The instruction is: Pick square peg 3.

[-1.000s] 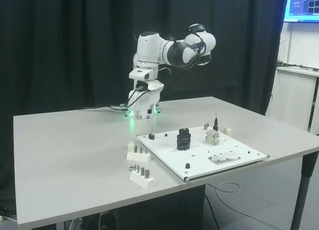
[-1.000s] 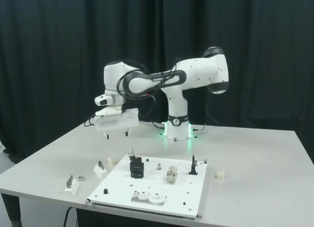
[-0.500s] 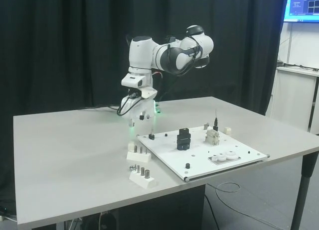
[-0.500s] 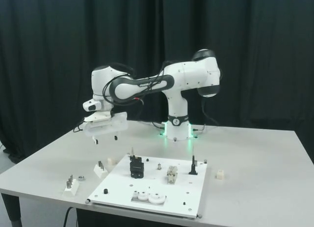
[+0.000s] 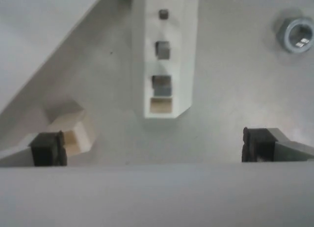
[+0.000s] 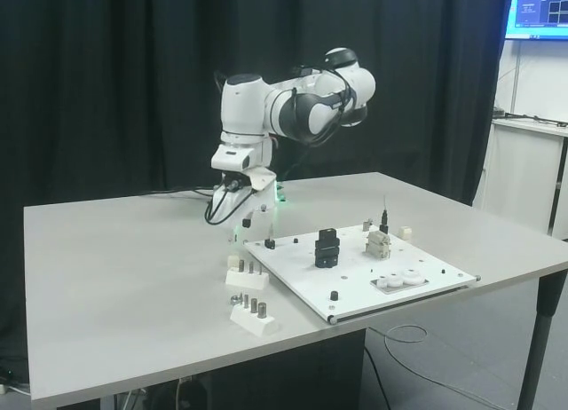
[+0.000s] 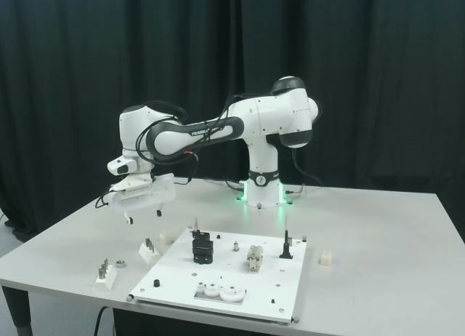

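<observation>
Gripper (image 7: pixel 143 216) hangs left of centre in your second room view, fingers (image 5: pixel 48 148) spread wide and holding nothing. Square peg 3 (image 5: pixel 162 85) (largest of three) stands in the white holder (image 5: pixel 163 55), upper middle of your wrist view, beside a nut (image 5: pixel 295 34).

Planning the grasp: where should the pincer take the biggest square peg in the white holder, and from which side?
Take the peg's top end from straight above: it stands upright in the white holder, only its top free. Likely close the open pincer on the two flat faces toward the holder's long sides; a neighbouring peg stands in line.
</observation>
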